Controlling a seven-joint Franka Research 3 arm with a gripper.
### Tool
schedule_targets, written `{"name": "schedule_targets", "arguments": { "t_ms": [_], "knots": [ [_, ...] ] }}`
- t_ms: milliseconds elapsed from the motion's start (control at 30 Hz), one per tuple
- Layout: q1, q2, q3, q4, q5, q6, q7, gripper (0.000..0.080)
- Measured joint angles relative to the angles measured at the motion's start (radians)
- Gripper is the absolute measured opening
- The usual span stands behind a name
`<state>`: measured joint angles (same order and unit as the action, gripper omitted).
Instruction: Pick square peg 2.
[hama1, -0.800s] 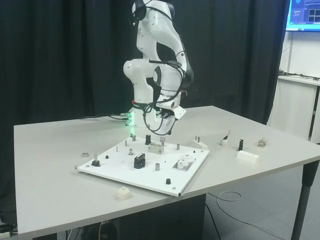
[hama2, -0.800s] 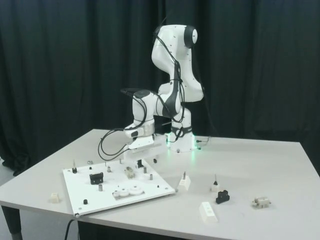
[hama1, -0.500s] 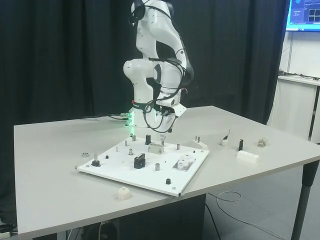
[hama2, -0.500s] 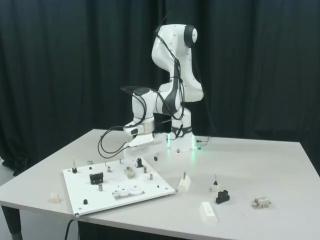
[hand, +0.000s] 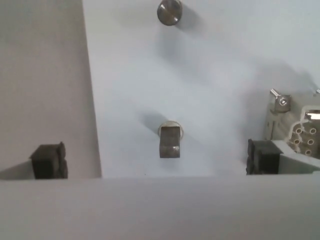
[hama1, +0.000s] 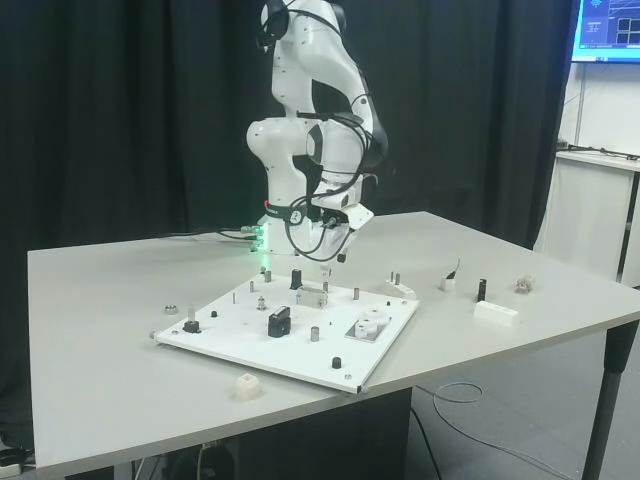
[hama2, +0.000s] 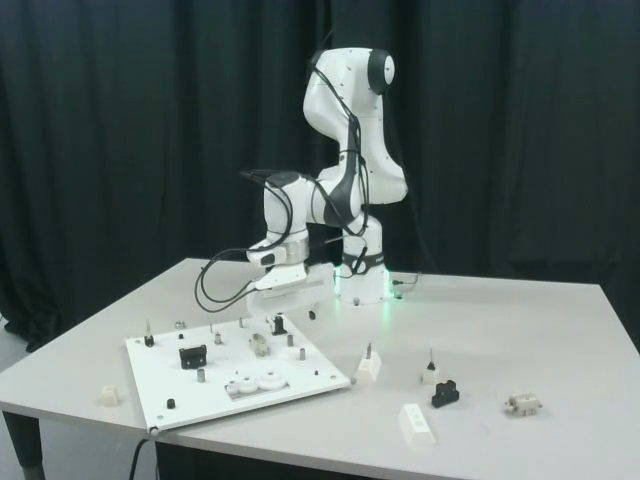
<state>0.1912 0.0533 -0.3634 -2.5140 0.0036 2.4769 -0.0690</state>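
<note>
Because the hand (hand: 159, 150) hangs above the white board (hand: 215, 100) with fingers spread wide, holding nothing, the square peg (hand: 169, 141) standing upright between them could be tipped if the descent drifts sideways.

The board (hand: 210, 100) under the jaws looks like smooth white plastic with a matt finish; the square peg (hand: 169, 141) standing between the jaws looks like dull grey metal; the round peg (hand: 169, 11) beyond it has a brighter metal sheen; the finger pads (hand: 48, 161) look like black ridged rubber; the table (hama1: 90, 300) is matt grey; the arm (hama2: 345, 120) has glossy white shells; the curtain (hama2: 120, 130) behind is black cloth.
</note>
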Motion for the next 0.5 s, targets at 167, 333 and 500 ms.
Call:
{"name": "schedule_targets", "arguments": {
  "t_ms": [167, 333, 500],
  "knots": [
    [0.006, -0.003, 0.004, 0.000, 0.000, -0.003, 0.041, 0.0800],
    [0.026, -0.014, 0.008, 0.000, 0.011, -0.011, 0.062, 0.0800],
    [0.056, -0.026, 0.012, 0.001, 0.037, -0.017, 0.103, 0.0800]
  ]
}}
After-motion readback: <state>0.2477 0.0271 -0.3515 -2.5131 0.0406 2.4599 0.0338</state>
